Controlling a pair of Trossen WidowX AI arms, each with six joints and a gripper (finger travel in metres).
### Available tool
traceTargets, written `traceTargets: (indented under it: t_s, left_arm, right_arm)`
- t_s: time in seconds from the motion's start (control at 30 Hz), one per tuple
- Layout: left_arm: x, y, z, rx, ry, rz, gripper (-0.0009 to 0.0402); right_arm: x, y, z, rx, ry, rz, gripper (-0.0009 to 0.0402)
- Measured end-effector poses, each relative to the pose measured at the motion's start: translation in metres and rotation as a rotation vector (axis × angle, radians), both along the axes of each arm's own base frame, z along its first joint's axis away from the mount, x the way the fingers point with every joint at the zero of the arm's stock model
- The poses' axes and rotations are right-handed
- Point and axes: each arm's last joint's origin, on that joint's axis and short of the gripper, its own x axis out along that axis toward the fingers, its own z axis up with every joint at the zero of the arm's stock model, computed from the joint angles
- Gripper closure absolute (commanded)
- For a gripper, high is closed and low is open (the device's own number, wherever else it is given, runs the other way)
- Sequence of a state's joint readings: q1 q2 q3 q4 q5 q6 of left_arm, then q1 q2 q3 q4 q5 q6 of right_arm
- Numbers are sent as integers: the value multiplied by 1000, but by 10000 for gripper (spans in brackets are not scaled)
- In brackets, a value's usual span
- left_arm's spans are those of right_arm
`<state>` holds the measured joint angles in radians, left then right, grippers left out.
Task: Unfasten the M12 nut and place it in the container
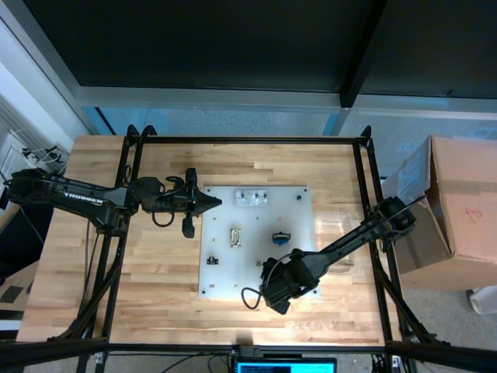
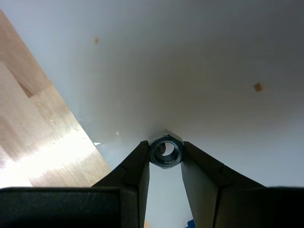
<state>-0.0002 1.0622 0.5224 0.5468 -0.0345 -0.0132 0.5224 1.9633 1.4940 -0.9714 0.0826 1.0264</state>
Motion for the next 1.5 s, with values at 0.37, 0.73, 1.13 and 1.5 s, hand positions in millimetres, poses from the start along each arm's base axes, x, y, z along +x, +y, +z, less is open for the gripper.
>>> traceTargets:
  t_s: [0.37,0.73,1.13,1.5]
  left_arm:
    - [0,0,0,0,0,0,393]
    - [0,0,0,0,0,0,393]
    - [0,0,0,0,0,0,393]
    - [0,0,0,0,0,0,393]
  right_arm:
    - [-26,-18,45,-68,-8,38,379]
    - [-84,-60,64,-74,-28,133,380]
    - [-151,-111,54,-91,-46,215,380]
    - [-177,-129,12,-69,-17,338,380]
